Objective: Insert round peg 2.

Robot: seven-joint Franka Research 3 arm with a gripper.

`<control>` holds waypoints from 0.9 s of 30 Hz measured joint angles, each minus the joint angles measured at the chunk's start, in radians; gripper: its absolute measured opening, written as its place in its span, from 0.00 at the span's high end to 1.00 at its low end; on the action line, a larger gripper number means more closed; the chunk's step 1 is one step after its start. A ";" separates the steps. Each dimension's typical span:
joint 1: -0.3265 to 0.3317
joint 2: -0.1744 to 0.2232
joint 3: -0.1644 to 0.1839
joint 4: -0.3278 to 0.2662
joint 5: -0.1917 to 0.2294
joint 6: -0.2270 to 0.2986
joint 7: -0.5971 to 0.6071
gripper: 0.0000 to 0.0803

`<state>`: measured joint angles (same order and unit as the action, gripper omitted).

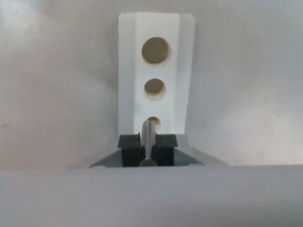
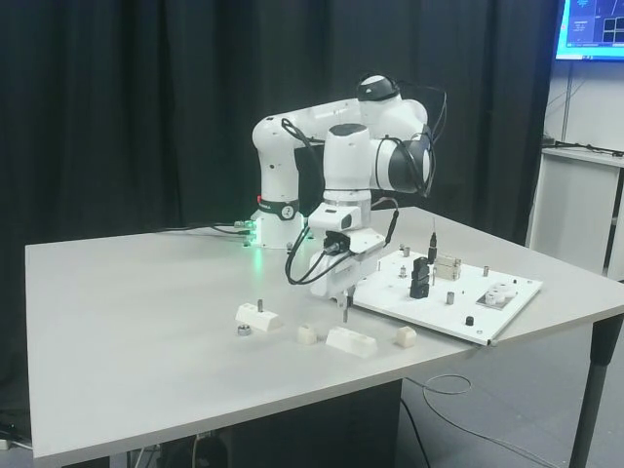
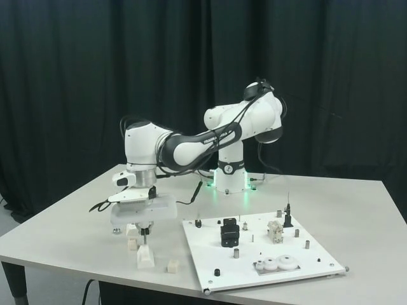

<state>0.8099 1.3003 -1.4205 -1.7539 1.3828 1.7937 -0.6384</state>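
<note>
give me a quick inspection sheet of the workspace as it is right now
surface: grey table, matte, bolted arm base with green light.
job's things: thin grey metal round peg held upright over the white three-hole block, its tip at the smallest hole; not yet inserted.
clutter: other small white blocks near the front edge; white assembly board carrying small black and grey parts.
hand: the hand shut on the peg, black pads either side.
cables: black cables along the arm; one hanging under the table.
surroundings: black curtains, a screen, a white cabinet.
</note>
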 joint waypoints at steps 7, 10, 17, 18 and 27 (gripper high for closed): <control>0.007 0.000 -0.012 0.000 -0.009 -0.003 0.009 0.92; 0.008 0.000 -0.013 0.000 -0.011 -0.003 0.010 0.92; 0.008 0.000 -0.013 0.000 -0.012 -0.001 0.010 0.92; 0.008 0.000 -0.013 0.000 -0.012 -0.001 0.010 0.92; 0.007 0.001 -0.010 0.000 -0.012 0.004 0.010 0.92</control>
<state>0.8165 1.3015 -1.4307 -1.7543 1.3706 1.7973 -0.6287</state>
